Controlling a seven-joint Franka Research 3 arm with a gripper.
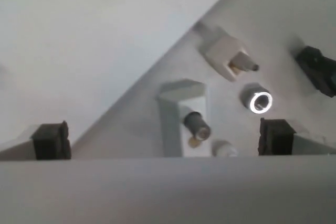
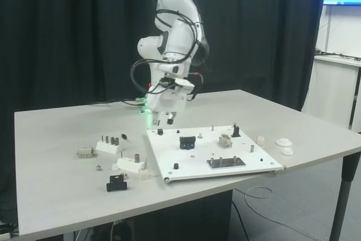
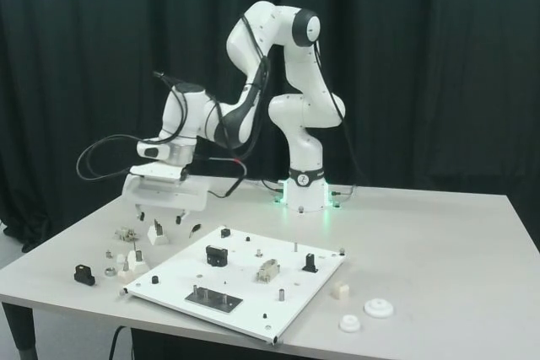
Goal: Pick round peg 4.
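Fingers (image 1: 163, 139) spread wide above white peg holder (image 1: 182, 116), near white board (image 1: 79, 35).

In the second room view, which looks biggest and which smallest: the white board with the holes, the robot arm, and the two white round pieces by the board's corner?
1. Robot arm
2. White board
3. The two round pieces: the larger disc, then the smaller one, though they look close in size.

Even overhead room light, soft shadows on the table (image 2: 56, 139) — wrist view blurred, glare on a metal ring (image 1: 261, 102).
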